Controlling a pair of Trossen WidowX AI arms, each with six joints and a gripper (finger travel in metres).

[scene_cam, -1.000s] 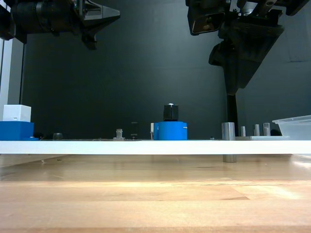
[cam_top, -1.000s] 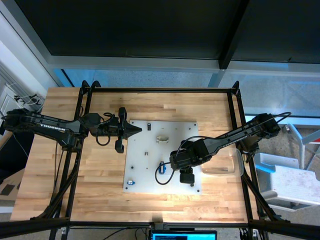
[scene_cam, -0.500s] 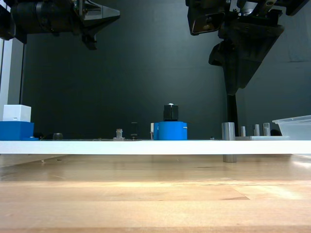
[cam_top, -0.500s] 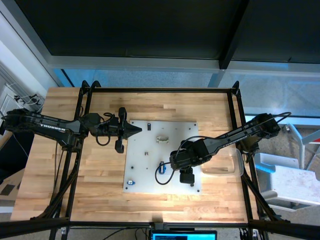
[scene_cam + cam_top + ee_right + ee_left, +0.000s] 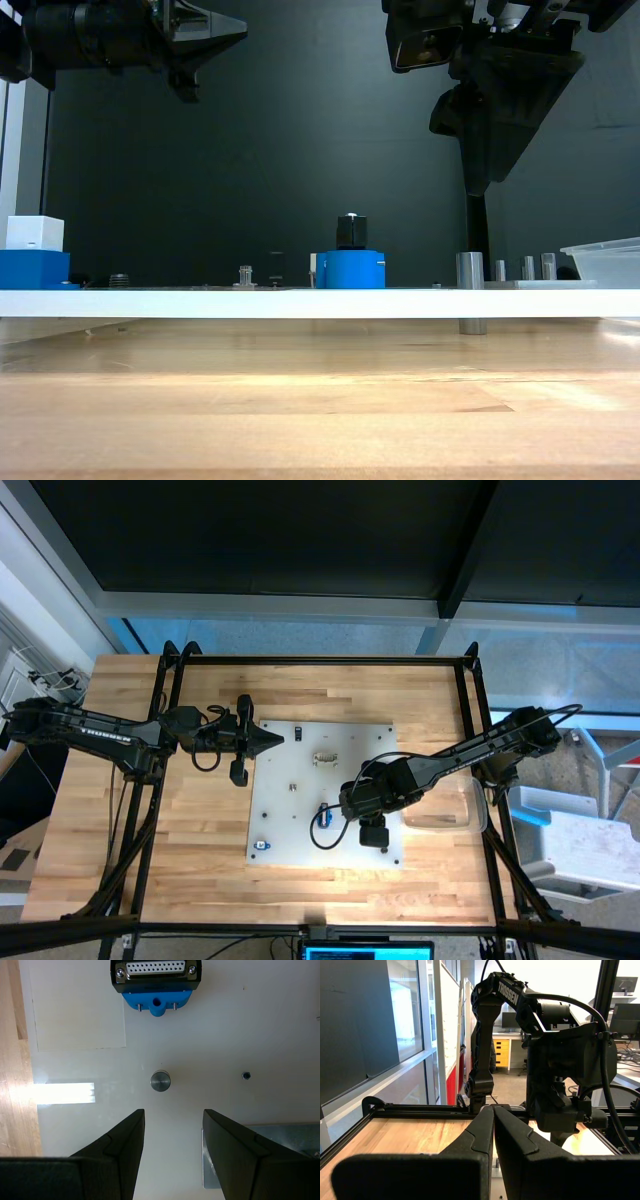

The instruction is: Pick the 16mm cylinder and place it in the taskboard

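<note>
Right wrist view looks straight down on the 16mm cylinder. Its round grey top stands upright in the white taskboard, and the low view shows its lower end poking out beneath the board. Just beyond the cylinder sits the blue connector, and a grey metal block lies off to one side of it. Farther from the cylinder, past the board's right edge, is a clear plastic tray; its contents cannot be made out. The right gripper hangs above the cylinder, fingers spread wide, gripping nothing. The left gripper hovers high, well apart from the cylinder near the board's left edge, fingers pressed together with nothing between them.
</note>
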